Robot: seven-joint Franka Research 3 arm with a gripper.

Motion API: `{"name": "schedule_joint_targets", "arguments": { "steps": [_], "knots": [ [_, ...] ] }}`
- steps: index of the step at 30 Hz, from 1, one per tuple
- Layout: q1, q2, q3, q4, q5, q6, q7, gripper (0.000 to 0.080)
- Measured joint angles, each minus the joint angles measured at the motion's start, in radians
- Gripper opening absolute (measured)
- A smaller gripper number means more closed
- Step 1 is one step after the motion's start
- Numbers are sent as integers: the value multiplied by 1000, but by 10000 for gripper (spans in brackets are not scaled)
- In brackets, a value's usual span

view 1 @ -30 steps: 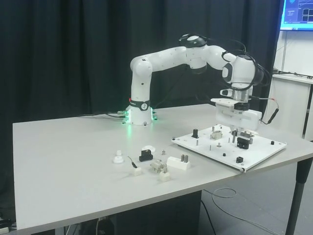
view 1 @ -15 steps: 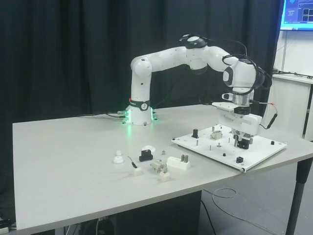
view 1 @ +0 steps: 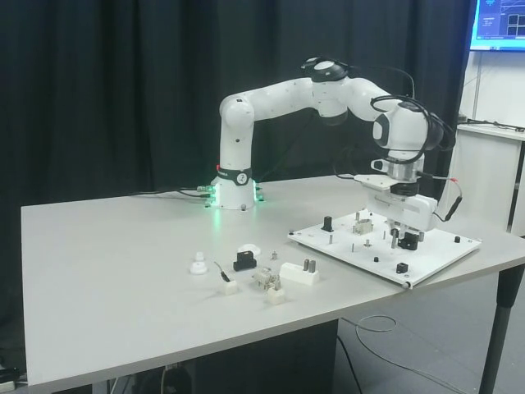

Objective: Insert square peg 2.

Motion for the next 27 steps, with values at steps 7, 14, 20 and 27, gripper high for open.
{"name": "schedule_joint_targets", "arguments": {
  "steps": [7,14,20,27],
  "knots": [
    [-3,-1,3,0,4,-18,0,76],
    [-3,0,8,0,4,-18,0,76],
    [-4,0,15,0,4,-13,0,76],
    [-7,0,23,0,4,-4,-1,76]
  ]
}}
